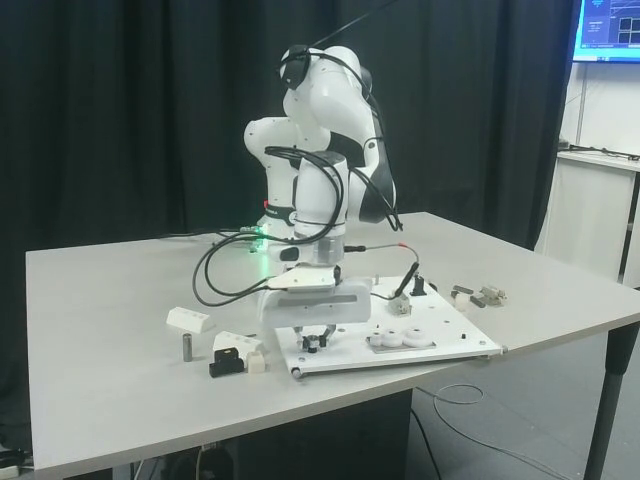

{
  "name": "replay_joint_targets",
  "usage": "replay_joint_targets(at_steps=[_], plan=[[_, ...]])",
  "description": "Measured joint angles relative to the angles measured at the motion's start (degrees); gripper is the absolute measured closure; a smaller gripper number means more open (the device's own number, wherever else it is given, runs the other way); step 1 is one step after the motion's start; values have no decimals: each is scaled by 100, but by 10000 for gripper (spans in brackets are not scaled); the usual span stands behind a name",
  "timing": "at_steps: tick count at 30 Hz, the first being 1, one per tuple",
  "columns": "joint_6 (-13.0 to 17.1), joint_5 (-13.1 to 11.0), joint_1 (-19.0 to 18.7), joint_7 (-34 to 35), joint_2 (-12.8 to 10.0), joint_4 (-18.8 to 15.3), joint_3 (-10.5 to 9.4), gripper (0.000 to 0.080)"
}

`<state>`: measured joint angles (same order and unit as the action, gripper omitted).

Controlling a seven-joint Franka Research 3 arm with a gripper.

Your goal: Remove bolt 4.

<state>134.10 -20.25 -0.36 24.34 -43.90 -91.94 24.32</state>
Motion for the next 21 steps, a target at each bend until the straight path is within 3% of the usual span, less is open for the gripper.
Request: replay_joint_targets(at_steps=[9,21], plan=[[0,2,21,-1042,78,-2,37,558],[-103,-12,62,-1399,232,-15,34,558]])
